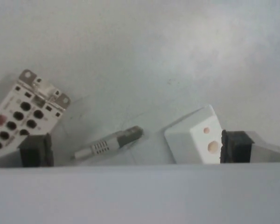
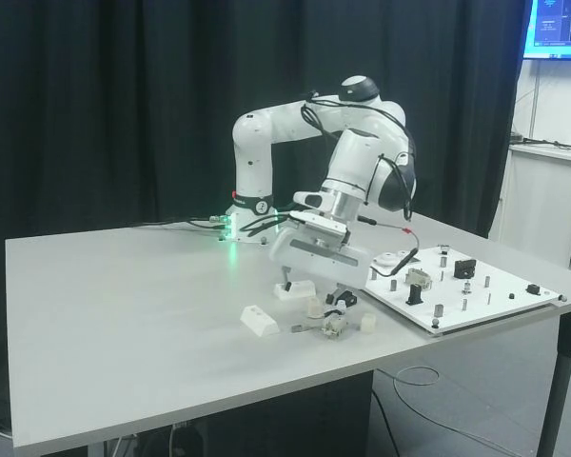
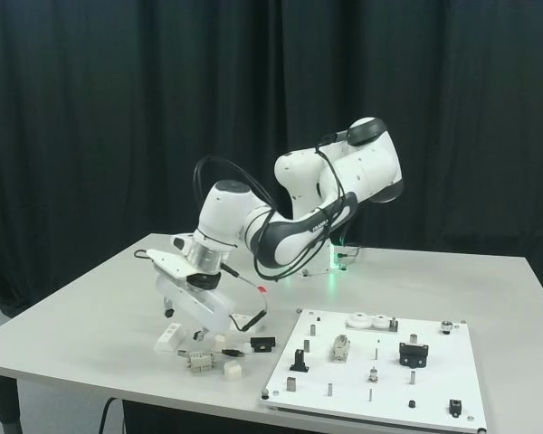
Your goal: Remove round peg 1.
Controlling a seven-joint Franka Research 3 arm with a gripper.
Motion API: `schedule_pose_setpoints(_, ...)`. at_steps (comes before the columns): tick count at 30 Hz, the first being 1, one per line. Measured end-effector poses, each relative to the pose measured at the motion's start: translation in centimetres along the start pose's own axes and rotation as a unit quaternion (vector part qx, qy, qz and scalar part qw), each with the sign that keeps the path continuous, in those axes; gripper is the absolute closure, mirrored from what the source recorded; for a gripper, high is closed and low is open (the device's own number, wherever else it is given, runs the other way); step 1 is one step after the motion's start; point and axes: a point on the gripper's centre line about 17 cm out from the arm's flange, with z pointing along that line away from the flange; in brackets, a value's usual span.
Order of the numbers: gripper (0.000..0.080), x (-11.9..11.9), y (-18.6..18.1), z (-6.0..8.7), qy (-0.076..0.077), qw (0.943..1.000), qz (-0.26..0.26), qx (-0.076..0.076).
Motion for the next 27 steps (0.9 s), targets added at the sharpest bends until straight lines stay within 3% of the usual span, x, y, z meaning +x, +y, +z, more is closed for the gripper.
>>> schedule_pose_setpoints(12,0.0003,0.5,-1.7,-1.1,0.008,0.9998,-0.012,0.010)
schedule_pose_setpoints(27,0.0003,0.9,-8.4,-4.3,0.014,0.9972,-0.055,0.048)
